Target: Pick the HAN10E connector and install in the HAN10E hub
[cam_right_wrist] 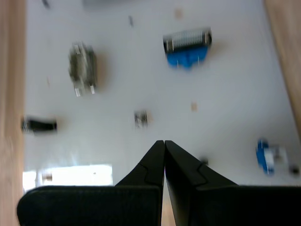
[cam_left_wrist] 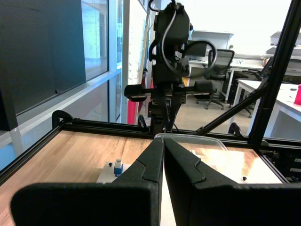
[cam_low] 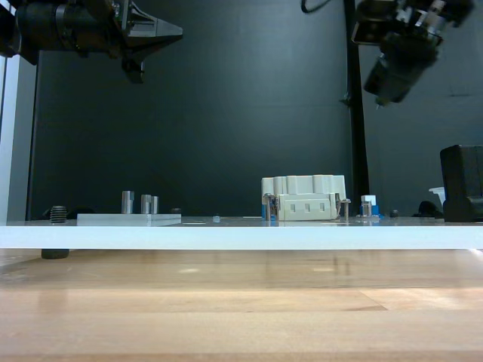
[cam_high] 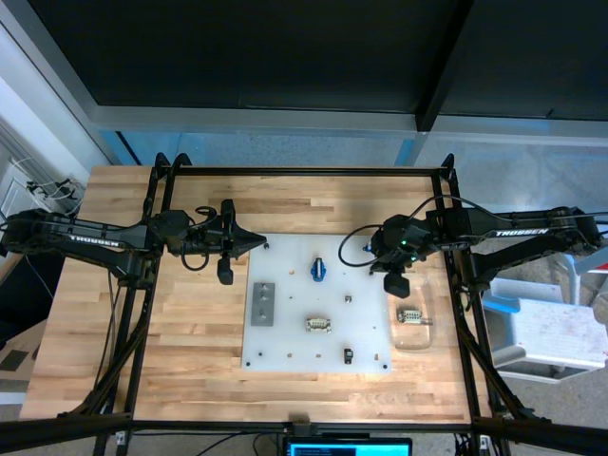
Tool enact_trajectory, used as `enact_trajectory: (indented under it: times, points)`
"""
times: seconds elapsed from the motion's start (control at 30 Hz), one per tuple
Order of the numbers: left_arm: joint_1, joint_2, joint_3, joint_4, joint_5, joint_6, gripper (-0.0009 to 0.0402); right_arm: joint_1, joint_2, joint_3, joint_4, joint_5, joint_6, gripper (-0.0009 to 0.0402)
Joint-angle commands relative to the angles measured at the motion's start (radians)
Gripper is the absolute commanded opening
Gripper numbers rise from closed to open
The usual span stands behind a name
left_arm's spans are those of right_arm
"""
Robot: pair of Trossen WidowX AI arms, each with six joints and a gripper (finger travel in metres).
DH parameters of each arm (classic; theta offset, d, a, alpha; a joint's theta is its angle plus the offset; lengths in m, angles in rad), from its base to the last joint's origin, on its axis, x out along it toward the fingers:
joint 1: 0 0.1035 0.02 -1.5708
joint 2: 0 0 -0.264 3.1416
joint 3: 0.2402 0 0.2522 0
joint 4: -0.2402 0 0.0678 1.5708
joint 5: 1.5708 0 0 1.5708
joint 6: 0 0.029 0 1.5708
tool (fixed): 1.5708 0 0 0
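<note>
A: The left gripper, jaws pressed together, hovers left of the surface's middle. The HAN10E hub sits centrally. The right gripper, jaws likewise together, hangs near the HAN10E connector by the right edge.
B: Descending unopened, it'd likely shove the connector aside. Only the high view shows that connector; the right wrist view misses it.

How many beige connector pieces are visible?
2: the HAN10E hub on the white plate, the HAN10E connector in the clear tray right of it. Left gripper, shut, hangs above the plate's far-left corner; right gripper, shut, above its right edge.
</note>
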Motion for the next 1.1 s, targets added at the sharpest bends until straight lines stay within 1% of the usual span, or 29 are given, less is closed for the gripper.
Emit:
enact_trajectory:
  times: [0.03, 0.2, 0.37, 0.5, 0.73, 0.77, 0.83, 0.9, 0.97, 1.1]
  points:
    - [0.0, 0.0, 0.0, 0.0, 0.0, 0.0, 0.0, 0.021, 0.0, 0.005, -0.088, 0.001, 0.006, 0.0]
    - [0.0, 0.0, 0.0, 0.0, 0.0, 0.0, 0.0, 0.059, 0.0, 0.005, -0.203, 0.0, 0.006, 0.0]
    - [0.0, 0.0, 0.0, 0.0, 0.0, 0.0, 0.0, 0.117, 0.0, 0.005, -0.294, 0.001, 0.013, 0.0]
    - [0.0, 0.0, 0.0, 0.0, 0.0, 0.0, 0.0, 0.174, 0.0, 0.005, -0.333, 0.003, 0.042, 0.0]
    - [0.0, 0.0, 0.0, 0.0, 0.0, 0.0, 0.0, 0.272, 0.0, 0.005, -0.365, 0.005, 0.131, 0.0]
    - [0.0, 0.0, 0.0, 0.0, 0.0, 0.0, 0.0, 0.288, 0.0, 0.005, -0.369, 0.007, 0.143, 0.0]
    - [0.0, 0.0, 0.0, 0.0, 0.0, 0.0, 0.0, 0.322, 0.001, 0.004, -0.382, 0.027, 0.174, 0.0]
    - [0.0, 0.0, 0.0, 0.0, 0.0, 0.0, 0.0, 0.356, 0.009, 0.004, -0.395, 0.032, 0.2, 0.0]
    - [0.0, 0.0, 0.0, 0.0, 0.0, 0.0, 0.0, 0.39, 0.026, 0.004, -0.41, 0.045, 0.229, 0.0]
    - [0.0, 0.0, 0.0, 0.0, 0.0, 0.0, 0.0, 0.443, 0.062, 0.004, -0.423, 0.053, 0.268, 0.0]
